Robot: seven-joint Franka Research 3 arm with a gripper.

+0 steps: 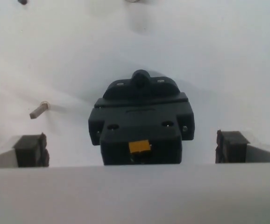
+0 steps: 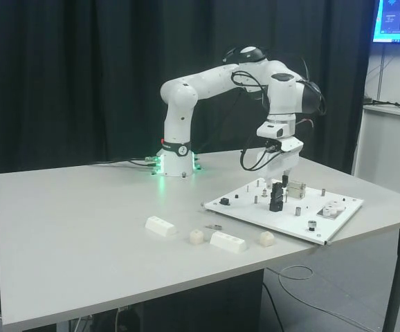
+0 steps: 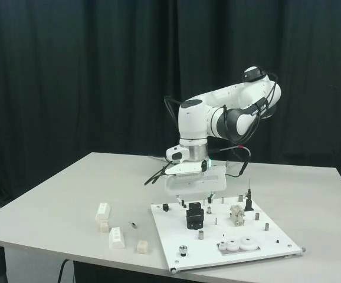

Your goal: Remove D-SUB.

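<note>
gripper [image 1: 130, 149] wide, straddling the black d-sub [image 1: 141, 121] on the white board [image 3: 176, 250]; we centre, close evenly on its flanks, then pull straight up.

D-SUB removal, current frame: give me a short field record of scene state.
target: black D-SUB connector, seated on the white board
gripper: gripper above the connector, fingers open, one fingertip on each side, not touching it
contact: none visible
arm: white arm bent over the board
board extras: small pegs and fittings, white rollers
off board: four white blocks on the grey table
step: grasp not yet made
</note>
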